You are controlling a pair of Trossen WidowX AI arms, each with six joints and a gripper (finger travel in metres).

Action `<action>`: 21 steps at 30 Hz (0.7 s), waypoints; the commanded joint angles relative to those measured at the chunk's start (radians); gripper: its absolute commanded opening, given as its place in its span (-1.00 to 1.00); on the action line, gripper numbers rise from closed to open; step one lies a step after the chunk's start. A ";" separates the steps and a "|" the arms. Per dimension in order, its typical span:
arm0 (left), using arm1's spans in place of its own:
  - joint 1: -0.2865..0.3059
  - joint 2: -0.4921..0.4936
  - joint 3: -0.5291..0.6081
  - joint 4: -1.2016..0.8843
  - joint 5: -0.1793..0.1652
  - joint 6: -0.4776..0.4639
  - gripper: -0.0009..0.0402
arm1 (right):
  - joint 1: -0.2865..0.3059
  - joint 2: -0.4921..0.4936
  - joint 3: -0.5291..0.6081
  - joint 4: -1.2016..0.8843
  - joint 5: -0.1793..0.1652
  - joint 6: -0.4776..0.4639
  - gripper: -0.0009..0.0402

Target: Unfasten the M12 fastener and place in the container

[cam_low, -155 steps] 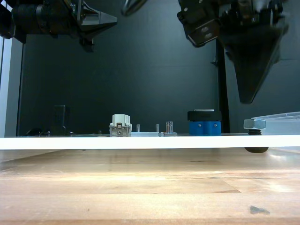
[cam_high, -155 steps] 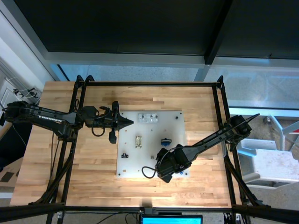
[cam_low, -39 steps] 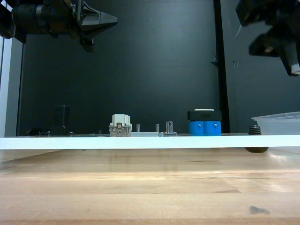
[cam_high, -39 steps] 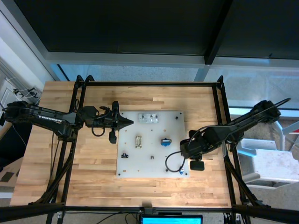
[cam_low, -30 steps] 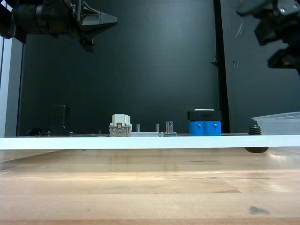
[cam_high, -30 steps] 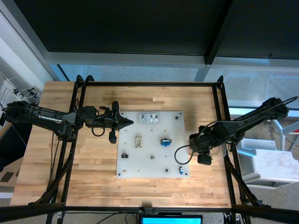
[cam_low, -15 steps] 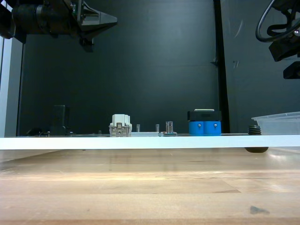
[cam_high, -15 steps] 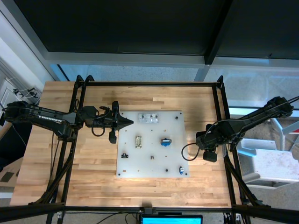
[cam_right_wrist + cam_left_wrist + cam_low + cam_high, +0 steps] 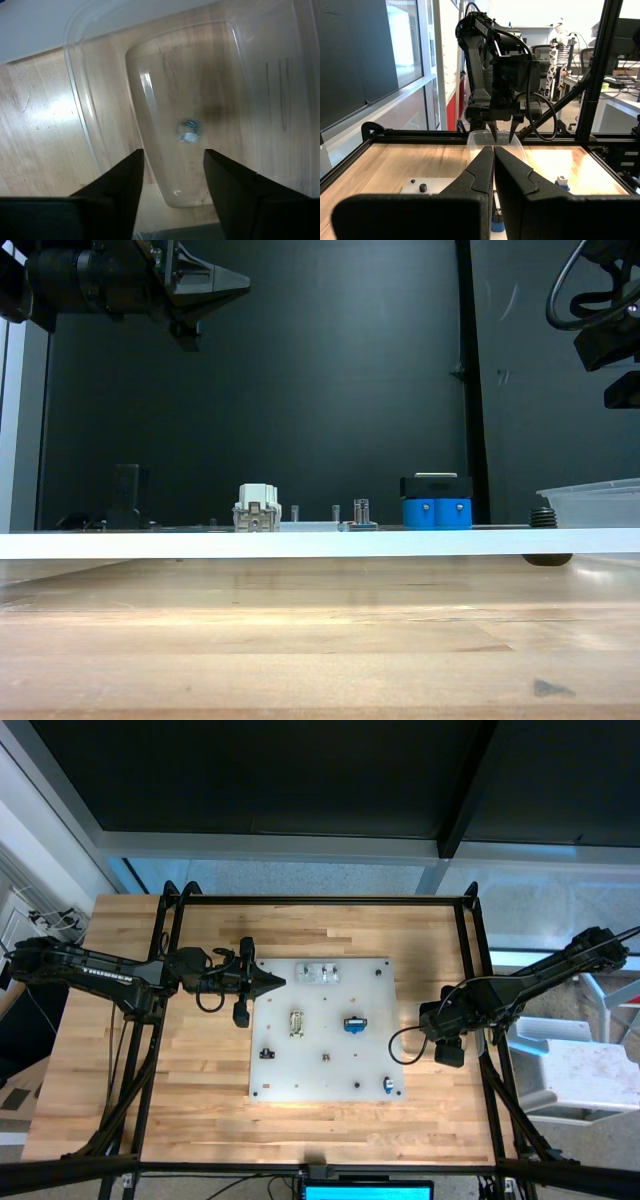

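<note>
right tool [image 9: 172, 152] moved right, now over clear plastic tray [image 9: 85, 115], jaws apart; small silver nut [image 9: 189, 130] inside, black ribbed stud [image 9: 543, 517] bare: task looks done. left tool [image 9: 494, 150] together, parked left.

The container [image 9: 107, 90] is clear, the blurred nut [image 9: 188, 131] seemingly silvery.

Wooden table [image 9: 200, 1105] bears white board [image 9: 300, 1082]; clear container [image 9: 597, 504].

The right gripper [image 9: 172, 154] hangs above the container [image 9: 75, 92], jaws apart; the M12 fastener [image 9: 189, 130] shows blurred inside it.
</note>
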State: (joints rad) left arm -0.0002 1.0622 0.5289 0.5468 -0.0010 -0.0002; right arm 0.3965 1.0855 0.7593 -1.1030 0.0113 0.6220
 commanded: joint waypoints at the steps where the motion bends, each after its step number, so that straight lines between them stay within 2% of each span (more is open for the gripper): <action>1: 0.000 0.000 0.000 0.000 0.000 0.000 -0.96 | 0.000 0.001 0.000 0.000 -0.001 -0.001 0.05; 7: 0.000 0.000 0.000 0.000 0.000 0.000 -0.96 | 0.000 0.001 0.000 0.000 -0.004 -0.001 0.16; 21: 0.000 0.000 0.000 0.000 0.000 0.000 -0.96 | 0.000 0.001 0.000 0.000 -0.004 -0.001 0.09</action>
State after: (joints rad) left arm -0.0002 1.0622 0.5293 0.5468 -0.0010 -0.0002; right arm 0.3965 1.0859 0.7593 -1.1030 0.0071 0.6201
